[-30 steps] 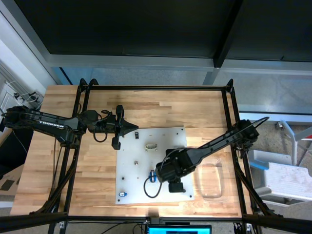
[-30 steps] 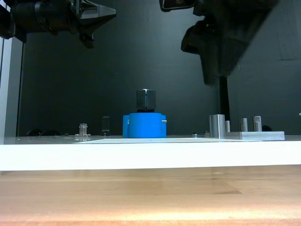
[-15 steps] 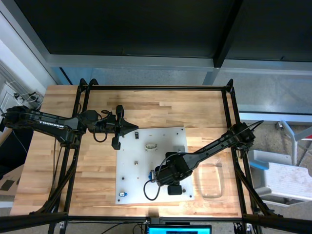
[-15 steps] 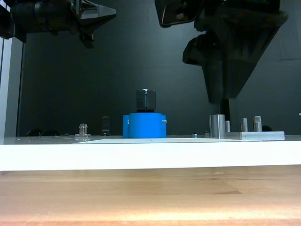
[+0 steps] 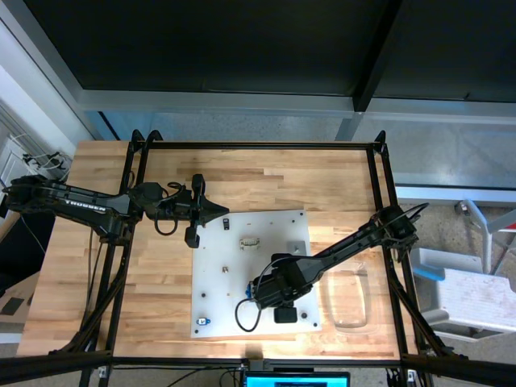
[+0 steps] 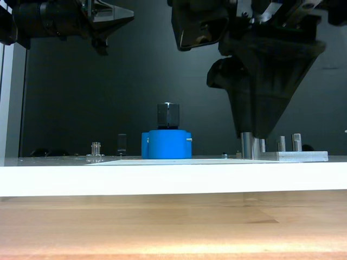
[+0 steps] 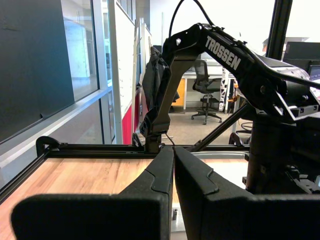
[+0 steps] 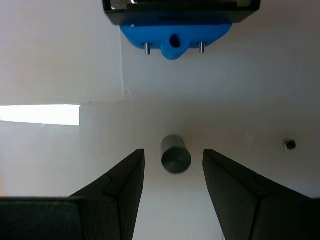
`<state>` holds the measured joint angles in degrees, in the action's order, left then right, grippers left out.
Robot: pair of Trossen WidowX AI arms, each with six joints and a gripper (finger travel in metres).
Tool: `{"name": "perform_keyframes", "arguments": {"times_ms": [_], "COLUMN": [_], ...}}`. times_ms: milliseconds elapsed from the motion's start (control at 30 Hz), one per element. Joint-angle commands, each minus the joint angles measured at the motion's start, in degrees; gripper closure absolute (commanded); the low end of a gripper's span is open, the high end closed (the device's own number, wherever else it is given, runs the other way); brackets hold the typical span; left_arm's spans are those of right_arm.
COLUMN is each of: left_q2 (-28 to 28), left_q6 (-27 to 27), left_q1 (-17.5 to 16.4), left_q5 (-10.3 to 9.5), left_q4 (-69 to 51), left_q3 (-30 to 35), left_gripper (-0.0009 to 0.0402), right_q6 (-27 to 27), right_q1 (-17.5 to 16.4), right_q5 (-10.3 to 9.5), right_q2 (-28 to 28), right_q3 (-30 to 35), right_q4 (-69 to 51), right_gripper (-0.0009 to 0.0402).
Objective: Pick the 16mm cylinder and place it in the container
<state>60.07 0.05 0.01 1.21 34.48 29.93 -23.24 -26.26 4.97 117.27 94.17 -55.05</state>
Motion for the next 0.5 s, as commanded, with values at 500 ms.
{"name": "perform_keyframes", "arguments": {"times_ms": [500], "left_q2": [0.02], "left_q6": [-0.02], "left_q1": [0.0], "left_q5": [0.02], "left_q4": [0.02], "left_q3": [0.02], "left_gripper": [0.0393], "right_q6": [-0.07], "right_q1": [0.42], "right_q5": [-0.07], "right_q2": [1.33], "right_q3": [-0.02], "right_q4": [0.55], "right_gripper": [0.0249]}}
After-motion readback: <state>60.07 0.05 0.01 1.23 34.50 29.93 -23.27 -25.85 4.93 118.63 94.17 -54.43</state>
